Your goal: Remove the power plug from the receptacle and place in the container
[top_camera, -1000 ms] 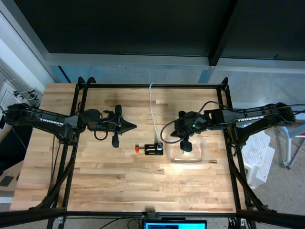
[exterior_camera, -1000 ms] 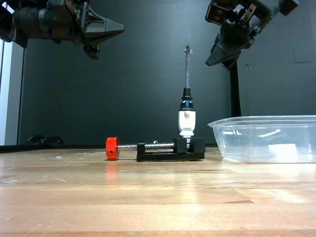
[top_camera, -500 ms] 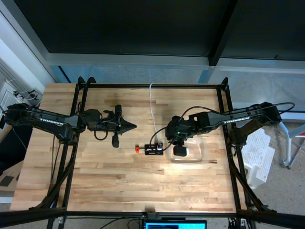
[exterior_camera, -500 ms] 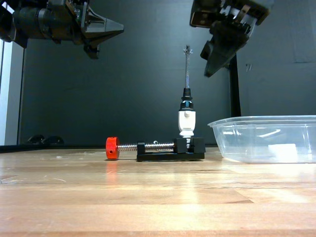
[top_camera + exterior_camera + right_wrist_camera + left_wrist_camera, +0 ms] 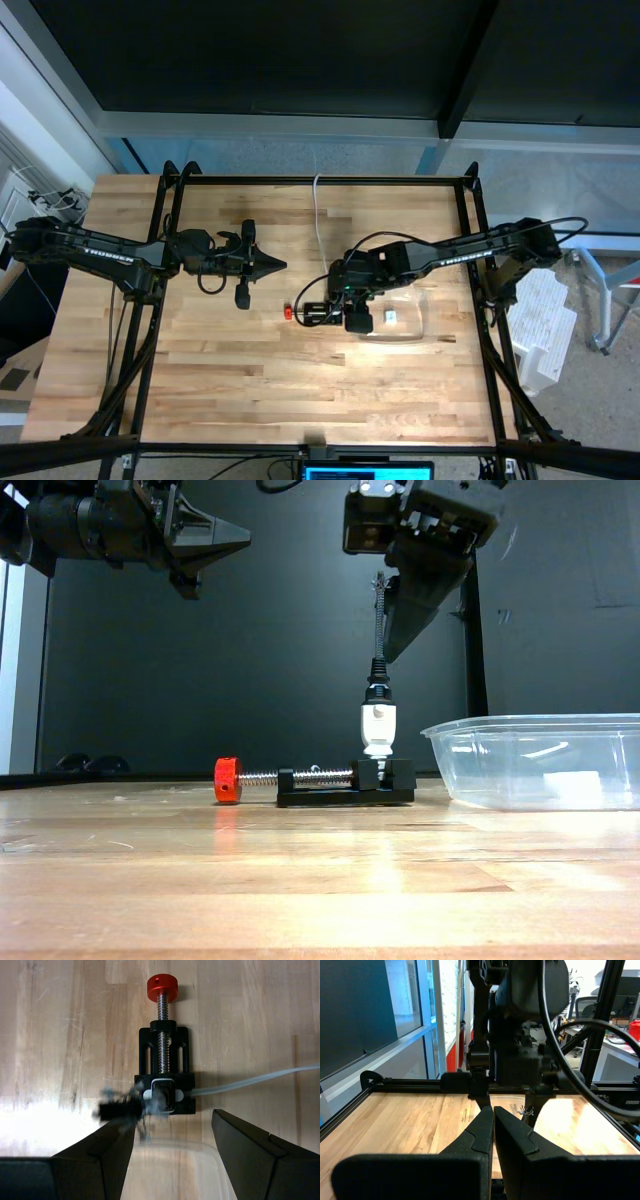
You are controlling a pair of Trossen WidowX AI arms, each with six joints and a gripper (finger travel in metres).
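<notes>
At the middle of the table [image 5: 300, 880], the power plug [image 5: 377, 677] stands upright, seated in the white receptacle [image 5: 377, 725], which is held in a black clamp [image 5: 345, 780] with a red knob [image 5: 227, 779]. The plug's thin stub rises above it. The right gripper [image 5: 392, 652] hangs just beside that stub, above the plug's black body, with its fingers spread wide and nothing between them. The container [image 5: 530, 730] sits just beside the clamp and looks empty apart from its white sticker. The left gripper [image 5: 240, 535] is parked well apart, raised, its fingers pressed together. This looks like the approach to the grasp: the plug is not yet gripped. The next move probably calls for lowering until the fingers straddle the black body, closing, then pulling straight up. Only the low view shows the height left to descend. The right wrist view instead shows the wide gap and the white cord [image 5: 260, 1079], with the plug blurred.
</notes>
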